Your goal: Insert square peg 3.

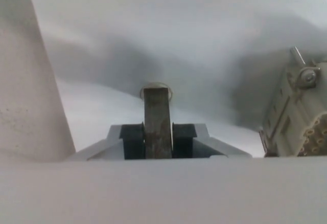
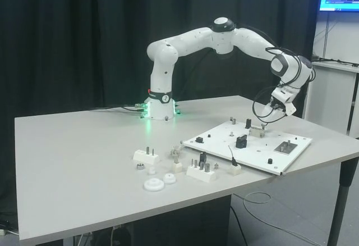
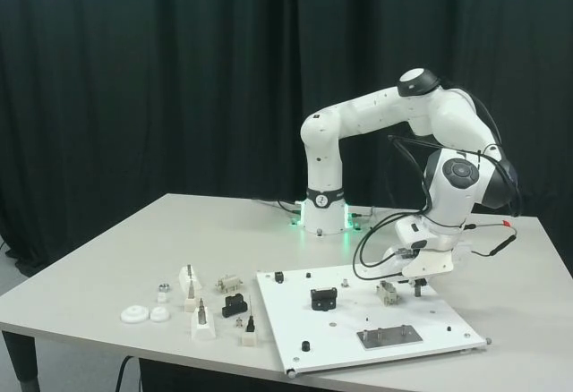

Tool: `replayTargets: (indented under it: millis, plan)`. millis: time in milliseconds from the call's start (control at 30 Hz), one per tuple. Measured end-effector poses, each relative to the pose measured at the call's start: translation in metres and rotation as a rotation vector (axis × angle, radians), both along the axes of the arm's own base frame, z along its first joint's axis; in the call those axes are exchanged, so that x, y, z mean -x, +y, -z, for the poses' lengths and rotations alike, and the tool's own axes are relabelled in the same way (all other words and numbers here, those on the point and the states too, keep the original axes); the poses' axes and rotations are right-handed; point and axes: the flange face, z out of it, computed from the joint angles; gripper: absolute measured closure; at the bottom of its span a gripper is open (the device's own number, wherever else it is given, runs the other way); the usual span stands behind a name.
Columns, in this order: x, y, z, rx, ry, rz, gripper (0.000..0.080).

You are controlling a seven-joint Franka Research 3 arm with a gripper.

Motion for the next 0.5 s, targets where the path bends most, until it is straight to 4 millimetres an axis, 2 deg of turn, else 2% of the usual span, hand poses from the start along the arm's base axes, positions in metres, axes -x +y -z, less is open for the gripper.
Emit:
replayTargets:
  millis: [133, 167, 333, 367, 500]
  plan:
    - [0.000, 0.000, 0.000, 0.001, -0.004, -0.001, 0.0691]
    - [0.000, 0.000, 0.000, 0.001, -0.005, -0.002, 0.0626]
    - [-0.001, 0.001, -0.004, -0.001, -0.010, -0.017, 0.0626]
    - [-0.001, 0.001, -0.006, 0.000, -0.012, -0.018, 0.0231]
    - [-0.002, 0.000, -0.012, 0.007, -0.023, -0.022, 0.0231]
